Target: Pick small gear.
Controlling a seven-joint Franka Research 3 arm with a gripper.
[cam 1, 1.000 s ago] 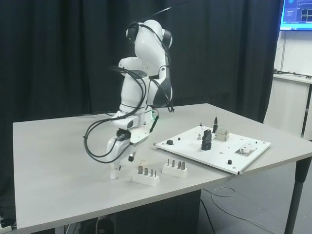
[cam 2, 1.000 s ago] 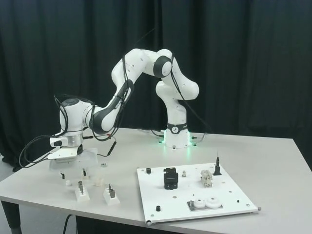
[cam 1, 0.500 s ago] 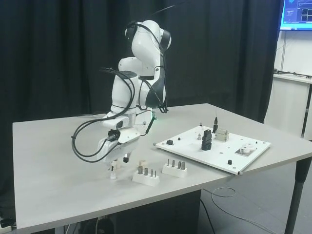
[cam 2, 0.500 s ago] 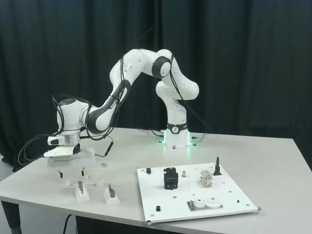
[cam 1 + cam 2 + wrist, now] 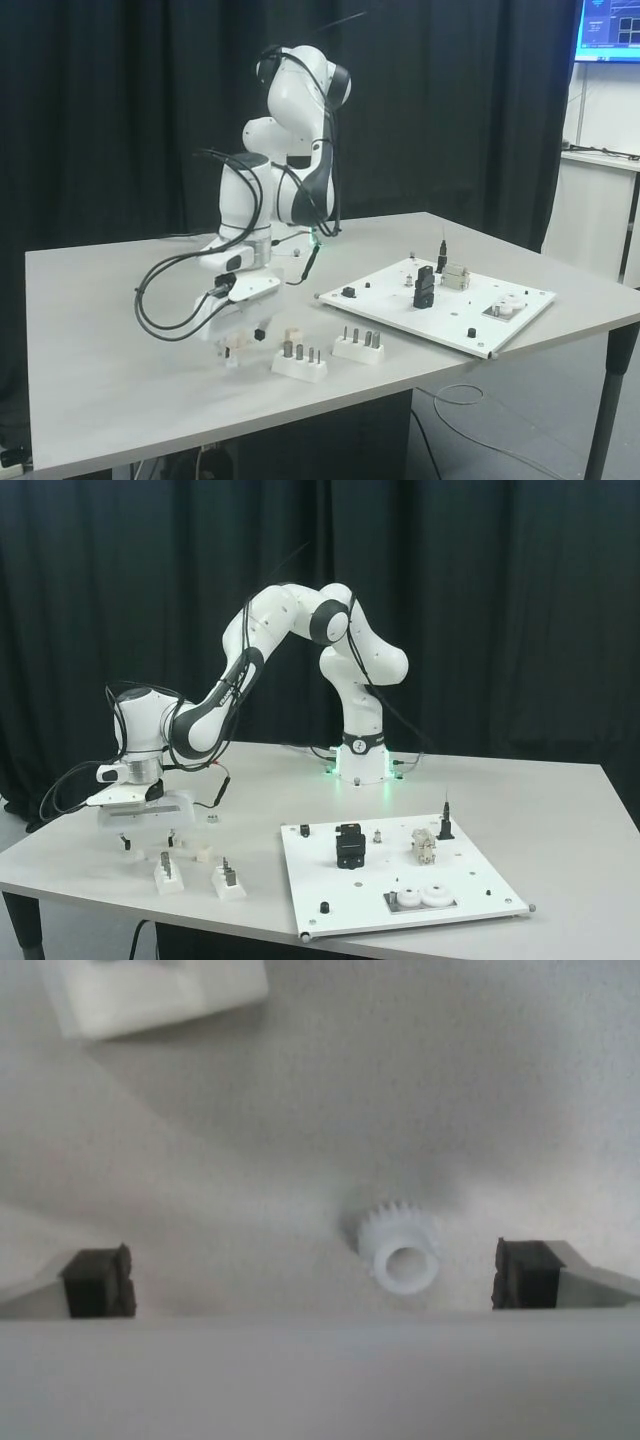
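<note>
A: Entry, pick small gear. Where is the gear (image 5: 399, 1248)?

B: Wrist view, just right of centre, lower half. White, lying flat on the grey table (image 5: 420, 1070), bore facing the camera. It sits between the two black pads (image 5: 97, 1282), much nearer the right-hand one, touching neither.

A: Gripper (image 5: 310, 1280) state?

B: Wide, holding nothing. One pad is at lower left of the frame and the other at lower right, with far more gap than the gear needs. My reading is that the spread gives slack for the off-centre position.

A: Why flat and not on a peg?

B: Cannot say. Flat does suit a side pinch across the teeth, and the table keeps it from dropping.

A: Room views?

B: First room view: gripper (image 5: 240, 338) left of centre, low over the table, pointing down. I cannot pick out the gear there. Just right of it stand two white holders (image 5: 300, 362) with grey pins. The white board (image 5: 440, 305) lies well apart, right of centre.

A: The white block (image 5: 150, 995) at upper left of the wrist view?

B: Probably a holder corner; well clear of the pads.

A: Stage?

B: Judged as pre-grasp. Next call: lower if still high, then close. Risk: the near pad touches first and nudges the gear sideways.
</note>
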